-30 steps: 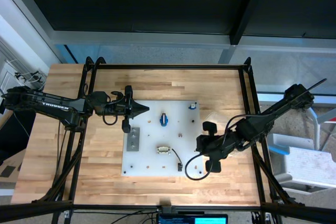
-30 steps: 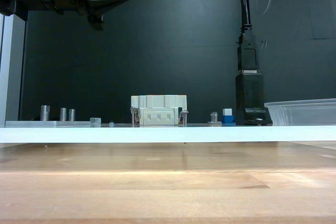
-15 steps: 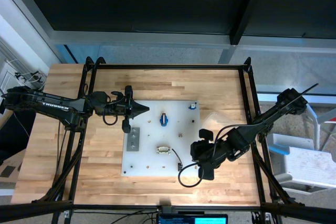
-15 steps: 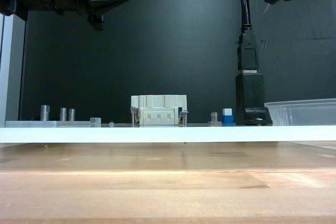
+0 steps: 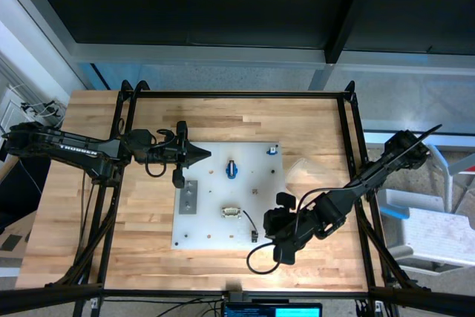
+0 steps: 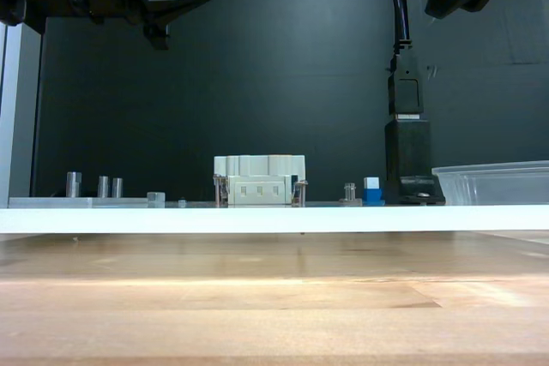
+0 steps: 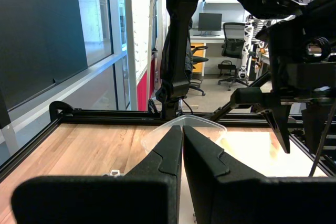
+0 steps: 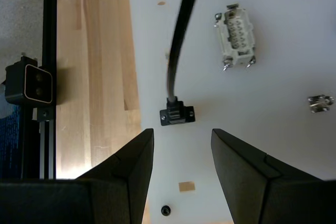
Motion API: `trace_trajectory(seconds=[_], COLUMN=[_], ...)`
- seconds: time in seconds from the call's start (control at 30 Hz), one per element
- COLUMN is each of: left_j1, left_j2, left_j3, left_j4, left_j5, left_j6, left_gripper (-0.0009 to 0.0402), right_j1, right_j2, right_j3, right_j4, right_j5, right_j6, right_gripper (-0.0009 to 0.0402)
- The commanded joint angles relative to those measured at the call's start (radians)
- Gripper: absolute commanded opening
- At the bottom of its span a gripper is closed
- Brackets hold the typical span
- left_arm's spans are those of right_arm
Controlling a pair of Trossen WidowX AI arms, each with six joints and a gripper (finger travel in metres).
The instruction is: Remove the USB connector from the USB hub and place in the container
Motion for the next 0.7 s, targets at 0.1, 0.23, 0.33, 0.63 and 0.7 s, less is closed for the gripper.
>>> trace_trajectory(seconds=[0.1,0.23,0.33,0.63,0.7], left_j1=[0.0,0.0,0.0,0.0,0.0], left_j2=[0.0,0.0,0.0,0.0,0.0], left_j3=[0.0,0.0,0.0,0.0,0.0], left_j4=[0.0,0.0,0.0,0.0,0.0], left_j5=[0.0,0.0,0.0,0.0,0.0], left_j6=[0.0,0.0,0.0,0.0,0.0], left_gripper=[0.0001,0.0001,0.0001,0.0001,0.0001], right_j1=[0.002,0.002,0.002,-0.012,-0.019], right_j2=[0.019,0.036,0.048,0.085,0.096], right_j3=[-0.001,-0.001,-0.001,-0.001,-0.001], right_j4=[0.025,0.032,0.045,0.084,0.088], right_j5=[0.01,0.026,0.026,0.027,0.027], right_j6=[-0.001,-0.004,-0.012,-0.039,-0.042], right_gripper=[0.0151,0.0151,0.0151,0.0151,0.0151])
